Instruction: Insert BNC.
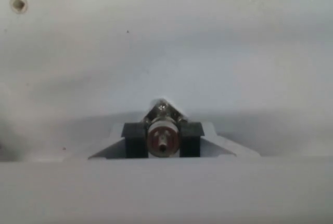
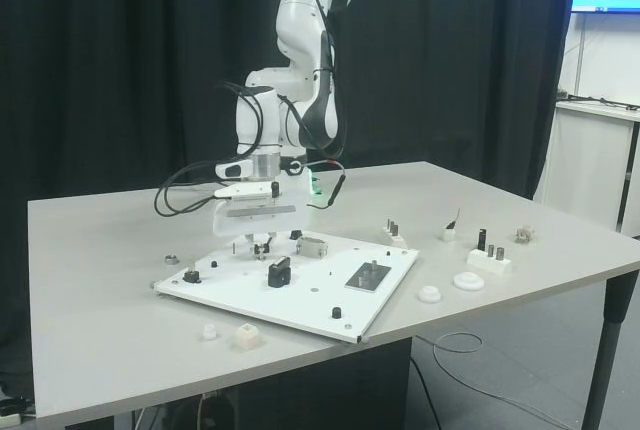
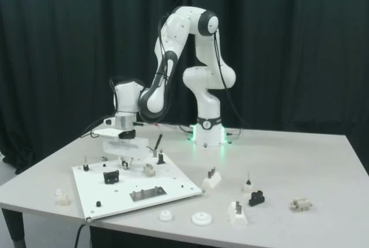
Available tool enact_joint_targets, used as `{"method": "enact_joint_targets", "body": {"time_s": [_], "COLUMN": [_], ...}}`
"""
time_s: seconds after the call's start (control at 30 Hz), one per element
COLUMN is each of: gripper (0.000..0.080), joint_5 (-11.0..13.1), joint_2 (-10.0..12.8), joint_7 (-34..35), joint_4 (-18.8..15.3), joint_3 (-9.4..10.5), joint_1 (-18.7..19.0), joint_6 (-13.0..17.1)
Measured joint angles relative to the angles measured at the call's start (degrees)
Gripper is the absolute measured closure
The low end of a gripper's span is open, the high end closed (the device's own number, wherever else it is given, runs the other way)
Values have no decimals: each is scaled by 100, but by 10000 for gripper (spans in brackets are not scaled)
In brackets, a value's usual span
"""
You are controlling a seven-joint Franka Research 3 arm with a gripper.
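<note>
I stand on a grey table [image 2: 90, 280] before black curtains [image 3: 69, 40], working above a white board [image 2: 300, 295] of small fixtures. My fingers [image 1: 163, 139] grip the BNC connector [image 1: 163, 136] between black pads; it hangs just above the board, long axis vertical, mating end down.

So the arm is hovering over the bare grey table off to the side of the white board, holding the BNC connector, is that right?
Not quite. The gripper with the BNC connector is over the white board itself, near its back edge, not over the bare grey table beside it. Both room views show this.
</note>
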Motion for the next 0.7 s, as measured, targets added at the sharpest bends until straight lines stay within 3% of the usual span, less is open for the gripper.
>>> {"method": "enact_joint_targets", "body": {"time_s": [0.2,0.7], "gripper": [675,675], "joint_5": [1,2], "joint_2": [0,-2], "joint_7": [179,1710], "joint_4": [0,-2], "joint_3": [-5,-5], "joint_1": [1,8], "joint_6": [0,4]}}
